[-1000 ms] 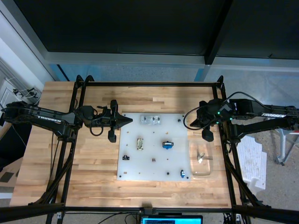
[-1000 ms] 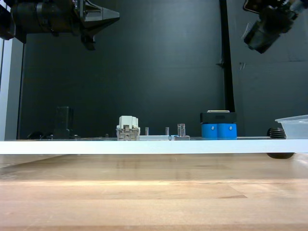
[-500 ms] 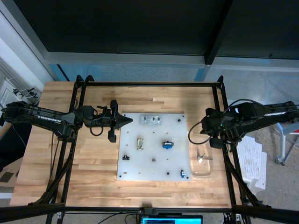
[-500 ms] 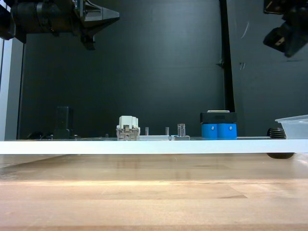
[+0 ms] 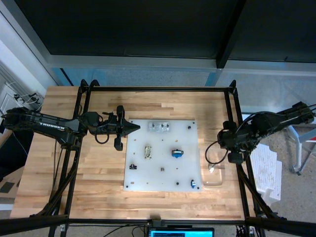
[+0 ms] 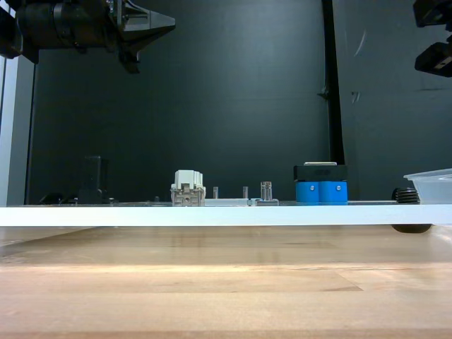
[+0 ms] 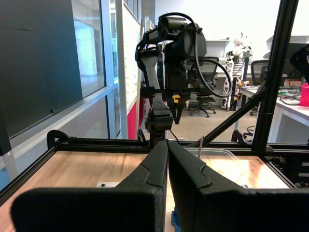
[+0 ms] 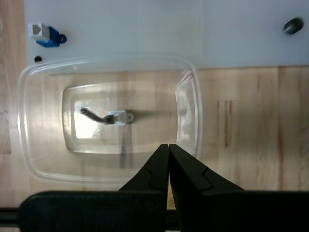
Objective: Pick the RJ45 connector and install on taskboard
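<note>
The RJ45 connector (image 8: 119, 117) is a small whitish plug with a short tail, lying loose inside the clear tray (image 8: 29, 145); from above the connector (image 5: 212, 168) shows as a pale speck. My right gripper (image 8: 169, 145) hangs shut above the tray's rim, apart from the plug and holding nothing. From above, the right gripper (image 5: 235, 158) sits by the tray's right edge. The white taskboard (image 5: 153, 170) lies mid-table with small fixtures. My left gripper (image 5: 132, 127) is shut and empty, held high over the board's left edge.
A blue fixture (image 8: 48, 36) and a black knob (image 8: 293, 25) stand on the board near the tray. A beige connector block (image 6: 188, 191) and a blue and black block (image 6: 321, 185) rise from the board. Black frame rails (image 5: 157, 89) border the table.
The right arm has swung toward the table's near side and outward, carrying its shut gripper from beside the board's far right corner to the tray's edge. The left arm has not moved.
</note>
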Available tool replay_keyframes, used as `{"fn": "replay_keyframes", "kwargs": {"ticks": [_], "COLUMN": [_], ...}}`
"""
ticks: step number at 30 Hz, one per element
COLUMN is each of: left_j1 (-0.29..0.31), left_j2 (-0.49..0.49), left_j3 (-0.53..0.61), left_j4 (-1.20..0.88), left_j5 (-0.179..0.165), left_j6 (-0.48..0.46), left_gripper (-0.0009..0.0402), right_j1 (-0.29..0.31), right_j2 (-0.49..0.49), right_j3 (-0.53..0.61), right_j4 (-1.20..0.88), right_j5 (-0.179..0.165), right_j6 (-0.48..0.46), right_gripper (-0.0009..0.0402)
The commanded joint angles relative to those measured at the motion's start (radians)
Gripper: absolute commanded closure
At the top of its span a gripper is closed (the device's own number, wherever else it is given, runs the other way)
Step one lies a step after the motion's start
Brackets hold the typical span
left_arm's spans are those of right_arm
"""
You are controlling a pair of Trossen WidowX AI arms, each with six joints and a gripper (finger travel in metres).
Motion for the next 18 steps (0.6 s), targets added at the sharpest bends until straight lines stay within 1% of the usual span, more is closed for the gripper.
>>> {"fn": "replay_keyframes", "kwargs": {"ticks": [1,2,7,11,14,18], "left_j1": [0.000,0.000,0.000,0.000,0.000,0.000], "left_j2": [0.000,0.000,0.000,0.000,0.000,0.000], "left_j3": [0.000,0.000,0.000,0.000,0.000,0.000], "left_j4": [0.000,0.000,0.000,0.000,0.000,0.000], "left_j5": [0.000,0.000,0.000,0.000,0.000,0.000], "left_j6": [0.000,0.000,0.000,0.000,0.000,0.000], "left_gripper": [0.0393,0.0393,0.0393,0.0393,0.0393,0.0393], "right_j1": [0.062,0.083,0.175,0.227,0.248,0.264], "right_j2": [0.019,0.029,0.084,0.121,0.145,0.164], "right_j3": [-0.001,-0.001,-0.001,-0.001,-0.001,-0.001], "right_j4": [-0.007,-0.007,-0.007,-0.002,0.002,0.016], "right_j5": [0.011,0.016,0.018,0.042,0.042,0.042], "right_j6": [0.060,0.081,0.160,0.217,0.241,0.278], "right_gripper": [0.0393,0.0393,0.0393,0.0392,0.0382,0.0348]}}
